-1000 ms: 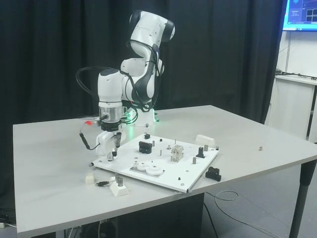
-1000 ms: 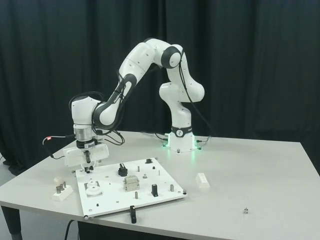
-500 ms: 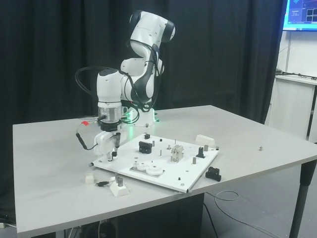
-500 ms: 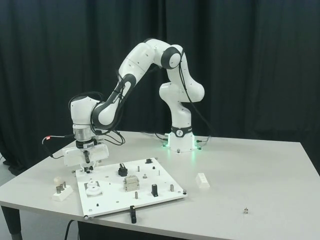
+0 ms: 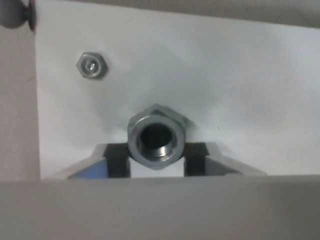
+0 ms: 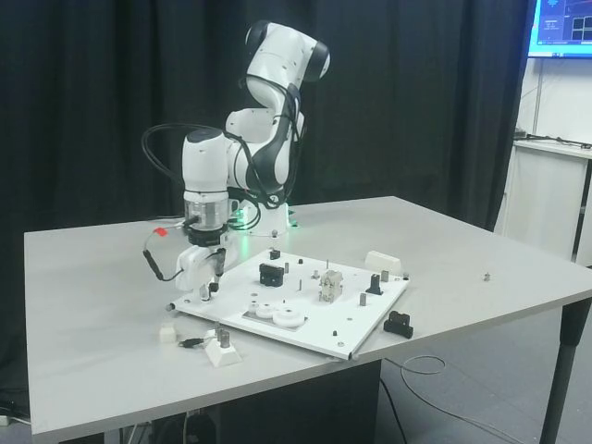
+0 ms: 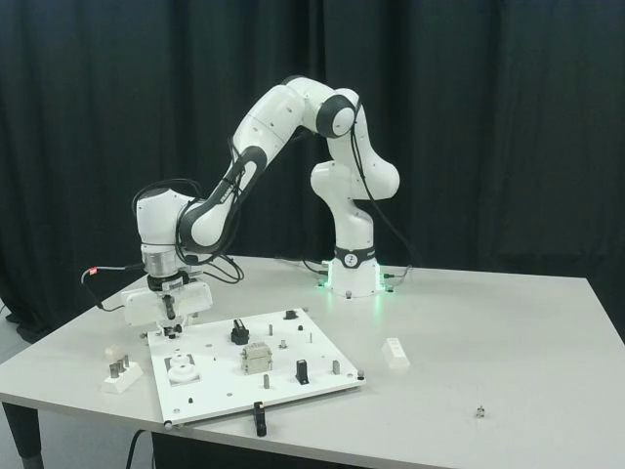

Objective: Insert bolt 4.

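**Mia:** Gripper [image 6: 205, 279] first! Where is it?

**Sam:** It hangs low over a corner of the white board [image 6: 370, 310]. Right under it sits a big grey nut [image 5: 156, 136] with six sides.

**Mia:** Is it open or pinching something?

**Sam:** I cannot tell. The nut is right at its tip, but I cannot see if it is squeezed.

**Mia:** Is bolt 4 in yet?

**Sam:** I think not. The hole in the nut is dark and empty, and you can see the thread rings inside. I see no bolt at the gripper, so I think most of the job is left.

**Mia:** So where is bolt 4?

**Sam:** I cannot say for sure. Near the gripper, off the board on the grey table [image 6: 92, 277], is a white holder block [image 7: 119, 379]. Little grey pins [image 7: 118, 367] stand up in it. One may be bolt 4, but they are too small to tell.

**Mia:** Anything else close by?

**Sam:** A small nut [image 5: 91, 66] sits just beside the big one, near the board's edge
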Motion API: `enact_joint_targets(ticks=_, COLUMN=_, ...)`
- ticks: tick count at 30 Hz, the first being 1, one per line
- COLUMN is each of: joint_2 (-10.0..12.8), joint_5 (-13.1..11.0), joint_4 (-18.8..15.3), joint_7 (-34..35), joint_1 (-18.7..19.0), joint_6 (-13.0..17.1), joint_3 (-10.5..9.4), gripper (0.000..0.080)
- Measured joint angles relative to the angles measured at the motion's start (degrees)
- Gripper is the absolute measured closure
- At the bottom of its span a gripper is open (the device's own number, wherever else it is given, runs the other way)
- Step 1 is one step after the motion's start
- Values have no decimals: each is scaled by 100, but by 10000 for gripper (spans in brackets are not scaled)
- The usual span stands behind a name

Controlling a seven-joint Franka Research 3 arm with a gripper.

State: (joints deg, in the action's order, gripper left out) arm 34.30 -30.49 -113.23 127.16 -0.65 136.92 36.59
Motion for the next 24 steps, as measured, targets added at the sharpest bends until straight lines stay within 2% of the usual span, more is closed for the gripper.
enact_joint_targets(ticks=1, joint_2=14, joint_5=0, joint_4=7, joint_7=0, joint_1=17, joint_6=0, joint_3=20, gripper=581)
enact_joint_targets(ticks=2, joint_2=32, joint_5=0, joint_4=16, joint_7=0, joint_1=36, joint_6=0, joint_3=46, gripper=499)
enact_joint_targets(ticks=8, joint_2=123, joint_5=0, joint_4=103, joint_7=64, joint_1=111, joint_6=0, joint_3=172, gripper=499)
enact_joint_targets(ticks=9, joint_2=131, joint_5=0, joint_4=116, joint_7=94, joint_1=120, joint_6=0, joint_3=192, gripper=203)
enact_joint_targets(ticks=13, joint_2=135, joint_5=0, joint_4=169, joint_7=156, joint_1=142, joint_6=-6, joint_3=266, gripper=203)
enact_joint_targets(ticks=14, joint_2=135, joint_5=0, joint_4=188, joint_7=164, joint_1=146, joint_6=-15, joint_3=290, gripper=44)
enact_joint_targets(ticks=22, joint_2=126, joint_5=0, joint_4=415, joint_7=195, joint_1=205, joint_6=-301, joint_3=513, gripper=44)
enact_joint_targets(ticks=23, joint_2=125, joint_5=0, joint_4=455, joint_7=194, joint_1=215, joint_6=-363, joint_3=546, gripper=5)
enact_joint_targets(ticks=24, joint_2=124, joint_5=0, joint_4=491, joint_7=189, joint_1=224, joint_6=-412, joint_3=576, gripper=5)
